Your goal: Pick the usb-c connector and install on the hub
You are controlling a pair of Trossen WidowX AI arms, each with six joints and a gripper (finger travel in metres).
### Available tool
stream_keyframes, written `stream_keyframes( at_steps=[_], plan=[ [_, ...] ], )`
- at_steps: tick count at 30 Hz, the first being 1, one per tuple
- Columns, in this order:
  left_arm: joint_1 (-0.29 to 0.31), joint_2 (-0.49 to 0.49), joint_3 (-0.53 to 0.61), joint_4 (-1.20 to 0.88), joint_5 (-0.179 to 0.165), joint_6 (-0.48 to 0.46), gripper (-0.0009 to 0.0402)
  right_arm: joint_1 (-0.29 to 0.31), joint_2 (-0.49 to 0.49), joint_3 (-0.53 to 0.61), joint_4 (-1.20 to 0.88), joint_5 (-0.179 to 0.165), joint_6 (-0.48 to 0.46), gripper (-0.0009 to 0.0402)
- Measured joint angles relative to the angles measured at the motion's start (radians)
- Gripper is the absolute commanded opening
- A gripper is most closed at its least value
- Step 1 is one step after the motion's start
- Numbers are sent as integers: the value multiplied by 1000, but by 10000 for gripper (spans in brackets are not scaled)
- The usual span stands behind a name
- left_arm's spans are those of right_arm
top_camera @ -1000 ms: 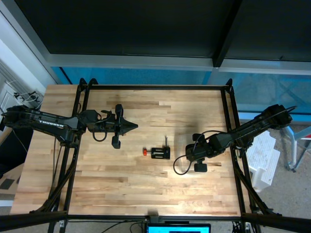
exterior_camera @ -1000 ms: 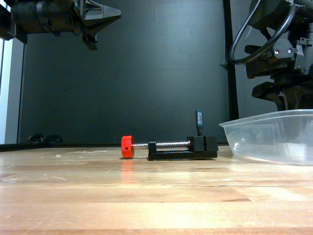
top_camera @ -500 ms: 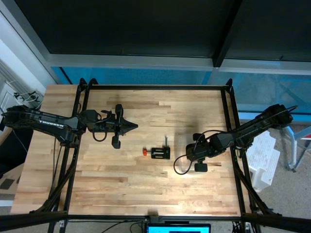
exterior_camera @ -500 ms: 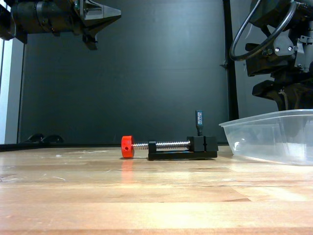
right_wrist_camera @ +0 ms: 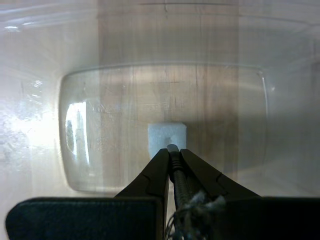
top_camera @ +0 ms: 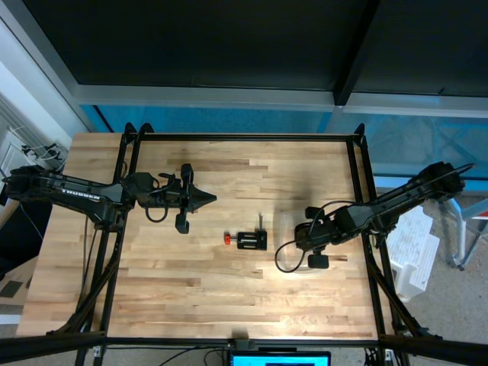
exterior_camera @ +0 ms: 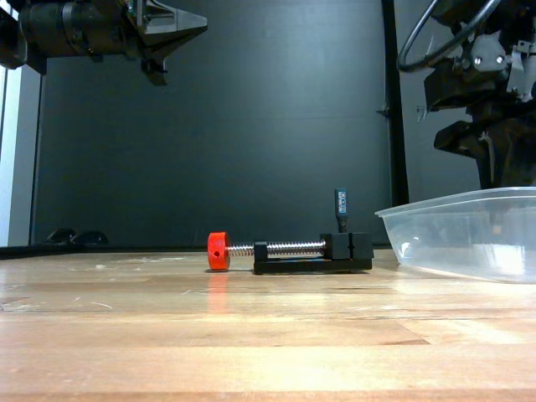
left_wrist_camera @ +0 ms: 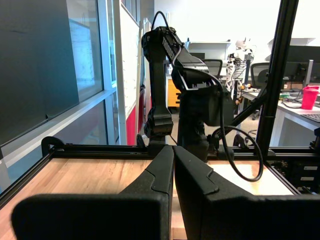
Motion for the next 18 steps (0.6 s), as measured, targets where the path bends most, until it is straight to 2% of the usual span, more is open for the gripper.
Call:
stream_keyframes(
  at_steps=[18],
  plan=[
    [0, 0, 0, 0, 0, 0, 0, -4, -18, 155, -160, 0, 0, 2]
  ],
)
